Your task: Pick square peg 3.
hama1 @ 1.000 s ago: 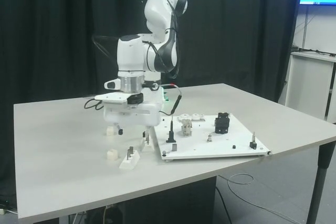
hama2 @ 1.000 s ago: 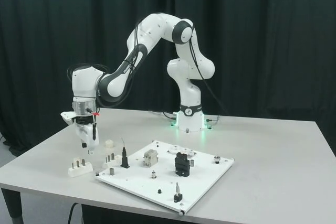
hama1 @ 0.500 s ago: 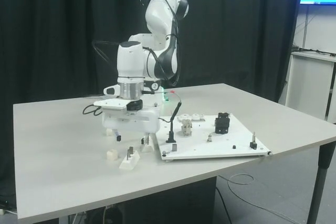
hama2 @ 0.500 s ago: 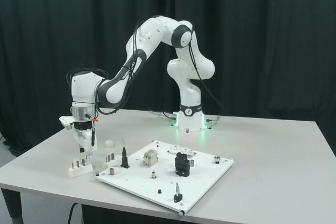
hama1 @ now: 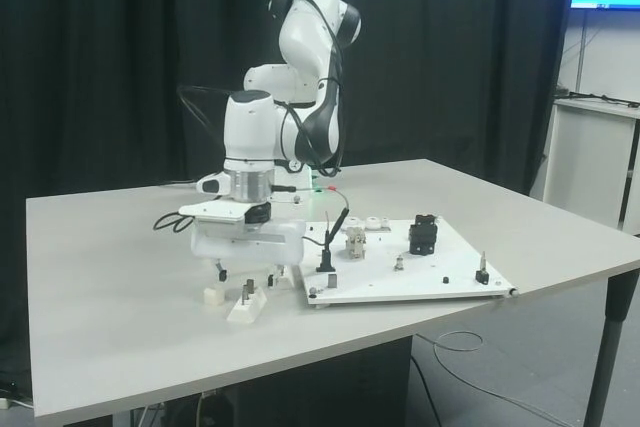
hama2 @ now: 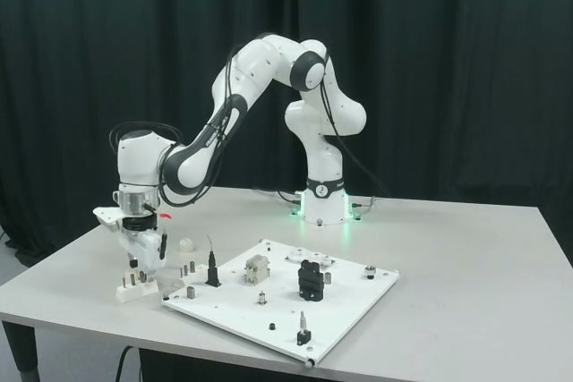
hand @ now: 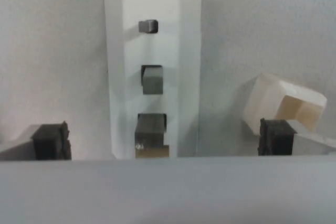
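- Wrist view: you look down on the grey table (hand: 52,51) and a white peg holder (hand: 118,77) carrying three square pegs in a row. The largest, square peg 3 (hand: 151,128), sits at the end nearest the camera. The gripper (hand: 163,140) is open, with one black fingertip (hand: 51,141) on each side of the holder, touching nothing. A pale block (hand: 283,100) lies beside the holder. The camera housing cuts off the lower part.
- First room view: black curtains back the table (hama1: 100,277). The gripper (hama1: 246,274) hangs just above the holder (hama1: 245,307), beside the white assembly board (hama1: 420,272). You cannot separate the pegs here.
- Second room view: the white arm (hama2: 233,105) reaches down over the holder (hama2: 134,290) near the table's corner. The gripper (hama2: 136,261) hides the pegs.
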Robot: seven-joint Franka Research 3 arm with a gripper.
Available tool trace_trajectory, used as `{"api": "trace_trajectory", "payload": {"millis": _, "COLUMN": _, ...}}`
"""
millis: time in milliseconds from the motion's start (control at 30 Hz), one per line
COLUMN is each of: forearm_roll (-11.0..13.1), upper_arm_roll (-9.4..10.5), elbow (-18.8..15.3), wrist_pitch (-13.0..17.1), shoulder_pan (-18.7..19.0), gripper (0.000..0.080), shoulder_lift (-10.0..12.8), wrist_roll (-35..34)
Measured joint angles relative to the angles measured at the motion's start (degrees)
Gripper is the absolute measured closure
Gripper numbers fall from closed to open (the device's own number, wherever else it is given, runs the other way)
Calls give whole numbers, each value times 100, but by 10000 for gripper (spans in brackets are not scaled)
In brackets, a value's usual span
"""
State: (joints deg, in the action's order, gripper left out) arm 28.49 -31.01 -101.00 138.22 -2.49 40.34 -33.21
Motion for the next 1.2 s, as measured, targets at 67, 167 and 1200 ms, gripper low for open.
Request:
{"api": "trace_trajectory", "payload": {"millis": 67, "forearm_roll": 0, "upper_arm_roll": 0, "elbow": 34, "wrist_pitch": -44, "shoulder_pan": -7, "gripper": 3, "shoulder_lift": 20, "wrist_roll": 14}}
{"api": "trace_trajectory", "payload": {"millis": 167, "forearm_roll": 0, "upper_arm_roll": 0, "elbow": 88, "wrist_pitch": -106, "shoulder_pan": -18, "gripper": 3, "shoulder_lift": 50, "wrist_roll": 16}}
{"api": "trace_trajectory", "payload": {"millis": 1200, "forearm_roll": 7, "upper_arm_roll": 39, "elbow": 196, "wrist_pitch": -341, "shoulder_pan": -26, "gripper": 504, "shoulder_lift": 134, "wrist_roll": -407}}
